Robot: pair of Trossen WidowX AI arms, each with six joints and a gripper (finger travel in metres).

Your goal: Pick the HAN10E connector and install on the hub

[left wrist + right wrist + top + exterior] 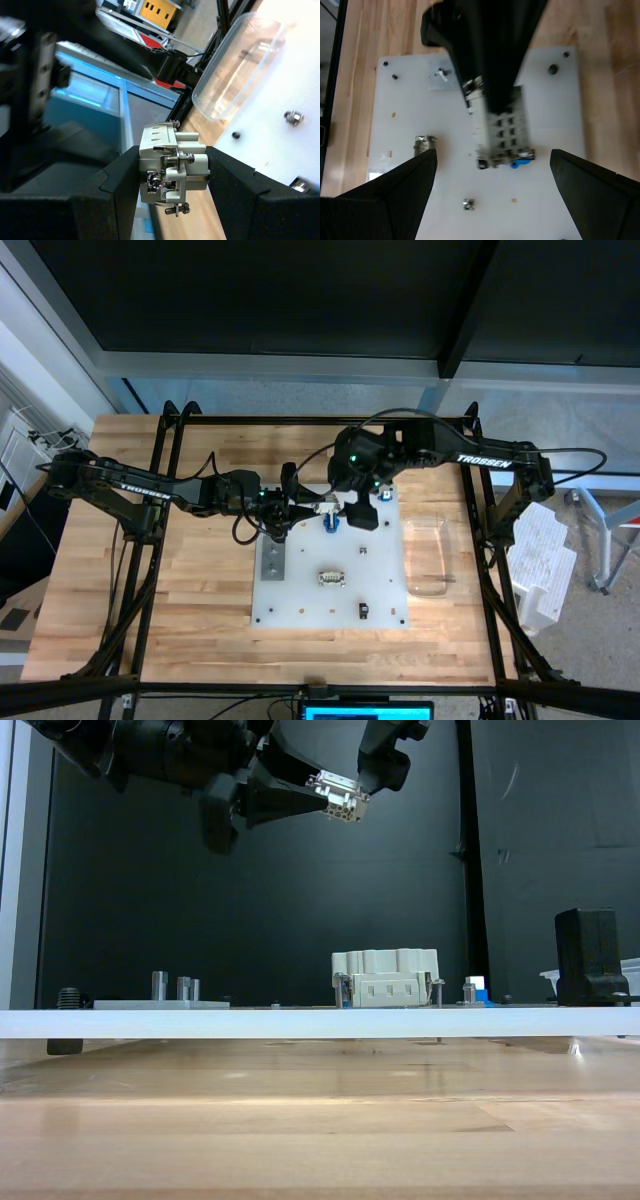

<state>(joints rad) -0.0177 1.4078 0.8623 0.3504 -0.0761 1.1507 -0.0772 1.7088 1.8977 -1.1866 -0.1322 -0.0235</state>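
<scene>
My left gripper (172,171) is clamping the HAN10E connector (167,160), a pale grey-white block with small screws, high above and beyond the hub (385,978). My right gripper (492,160) is hanging wide open over the connector, which is looking blurred and half covered there, perhaps by my left arm.

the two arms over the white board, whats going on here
The left gripper is shut on the HAN10E connector and holds it in the air above the white board. The right gripper hangs open just above it, holding nothing. The hub sits on the board below; the connector is not yet installed.
</scene>
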